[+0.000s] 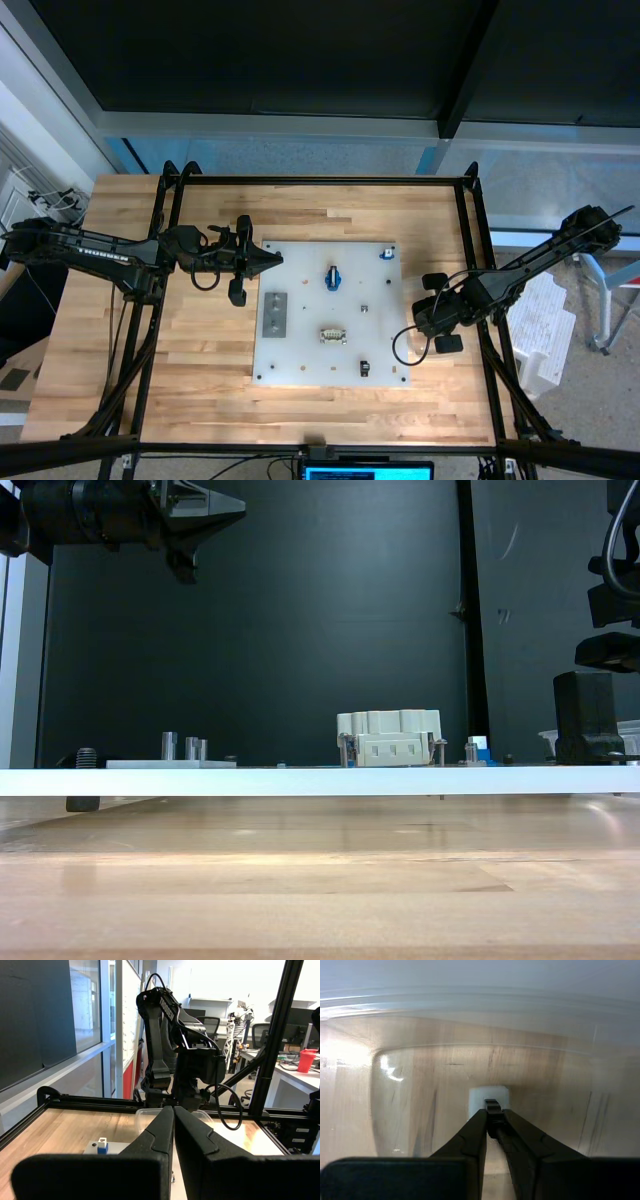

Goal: Pick the USB connector and install on taskboard

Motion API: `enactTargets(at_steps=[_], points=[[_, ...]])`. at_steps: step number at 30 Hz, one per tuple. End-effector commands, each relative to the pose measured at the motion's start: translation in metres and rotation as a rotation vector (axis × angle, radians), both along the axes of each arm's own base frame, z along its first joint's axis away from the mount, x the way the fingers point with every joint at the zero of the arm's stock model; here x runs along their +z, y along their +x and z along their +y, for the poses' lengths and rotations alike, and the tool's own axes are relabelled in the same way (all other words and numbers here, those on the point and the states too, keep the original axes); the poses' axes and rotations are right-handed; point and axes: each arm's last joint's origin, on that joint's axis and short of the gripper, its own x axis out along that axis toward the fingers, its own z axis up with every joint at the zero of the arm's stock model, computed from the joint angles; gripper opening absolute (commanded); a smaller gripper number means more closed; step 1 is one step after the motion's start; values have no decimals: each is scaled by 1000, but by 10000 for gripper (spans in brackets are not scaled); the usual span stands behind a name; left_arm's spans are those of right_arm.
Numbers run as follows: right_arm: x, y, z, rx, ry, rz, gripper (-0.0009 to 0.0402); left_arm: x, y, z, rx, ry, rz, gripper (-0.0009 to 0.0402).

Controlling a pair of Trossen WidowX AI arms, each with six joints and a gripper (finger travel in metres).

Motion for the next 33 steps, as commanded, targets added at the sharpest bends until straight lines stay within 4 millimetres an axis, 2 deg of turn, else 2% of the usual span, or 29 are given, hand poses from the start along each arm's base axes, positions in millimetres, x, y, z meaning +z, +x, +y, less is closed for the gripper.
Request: enactTargets(at_steps=[1,3,33], points=[[1,0,0,2,3,-4,10,0,0,0,0,0,0,0],[2,0,0,2,6,-6,-1,0,0,0,0,0,0,0],[17,-9,-2,13,24,-46,0,0,0,0,0,0,0,0]])
